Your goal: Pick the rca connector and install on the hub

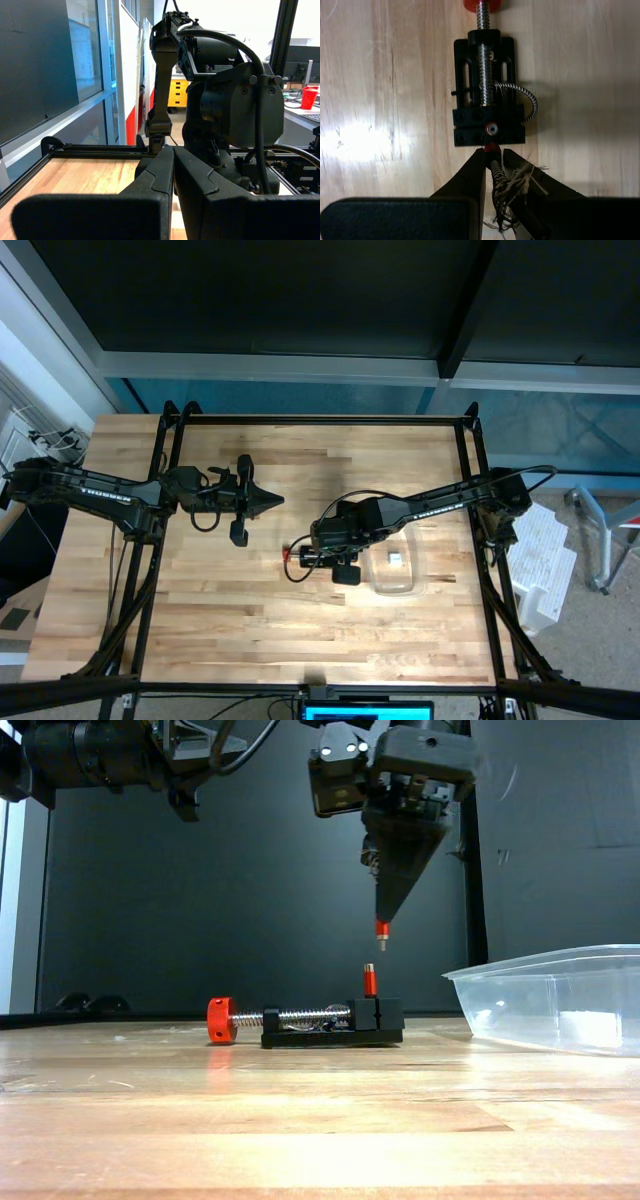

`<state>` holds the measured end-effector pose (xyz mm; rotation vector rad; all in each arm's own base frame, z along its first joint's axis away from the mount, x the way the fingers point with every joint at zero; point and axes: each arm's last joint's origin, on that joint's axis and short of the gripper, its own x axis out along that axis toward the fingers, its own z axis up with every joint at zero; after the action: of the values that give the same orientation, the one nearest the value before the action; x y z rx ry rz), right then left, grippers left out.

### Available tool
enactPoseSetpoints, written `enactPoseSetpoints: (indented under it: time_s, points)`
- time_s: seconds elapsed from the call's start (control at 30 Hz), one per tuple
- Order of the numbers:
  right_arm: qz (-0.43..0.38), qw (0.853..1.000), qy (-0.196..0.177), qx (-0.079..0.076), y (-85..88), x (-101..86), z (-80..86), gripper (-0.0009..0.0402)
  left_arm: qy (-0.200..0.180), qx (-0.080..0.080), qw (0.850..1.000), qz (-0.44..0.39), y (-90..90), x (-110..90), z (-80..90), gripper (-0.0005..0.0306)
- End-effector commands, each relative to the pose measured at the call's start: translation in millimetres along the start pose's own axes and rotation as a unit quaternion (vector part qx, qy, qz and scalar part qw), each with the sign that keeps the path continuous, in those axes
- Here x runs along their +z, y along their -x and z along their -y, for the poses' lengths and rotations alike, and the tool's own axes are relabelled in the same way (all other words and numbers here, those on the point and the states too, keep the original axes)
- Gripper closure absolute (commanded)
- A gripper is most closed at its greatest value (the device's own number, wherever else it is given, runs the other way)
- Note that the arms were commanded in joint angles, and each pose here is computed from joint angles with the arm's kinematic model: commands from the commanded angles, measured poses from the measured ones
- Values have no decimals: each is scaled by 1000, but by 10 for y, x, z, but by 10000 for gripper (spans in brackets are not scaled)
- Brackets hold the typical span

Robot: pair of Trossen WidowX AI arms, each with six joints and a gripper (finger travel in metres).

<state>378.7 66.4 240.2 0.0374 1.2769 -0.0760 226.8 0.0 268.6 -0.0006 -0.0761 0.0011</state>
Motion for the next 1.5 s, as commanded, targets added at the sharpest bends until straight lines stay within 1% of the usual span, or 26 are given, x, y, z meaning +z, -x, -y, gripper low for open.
enactPoseSetpoints:
  time_s: [0.03,0.67,0.73,0.77,1.5]
  points:
    - [6,1000,-1,1,-30,39,-5,389,0,0,1000,0,-1,0,0,300]
    - [11,1000,1,0,-82,56,-2,389,0,0,1000,0,-1,0,-1,300]
    - [11,1000,1,-9,-89,50,5,389,0,0,1000,0,-1,0,0,300]
    - [12,1000,1,-11,-89,51,5,389,0,0,1000,0,-1,0,0,300]
    - [16,1000,4,-10,-105,53,6,389,0,0,1000,0,-1,0,0,300]
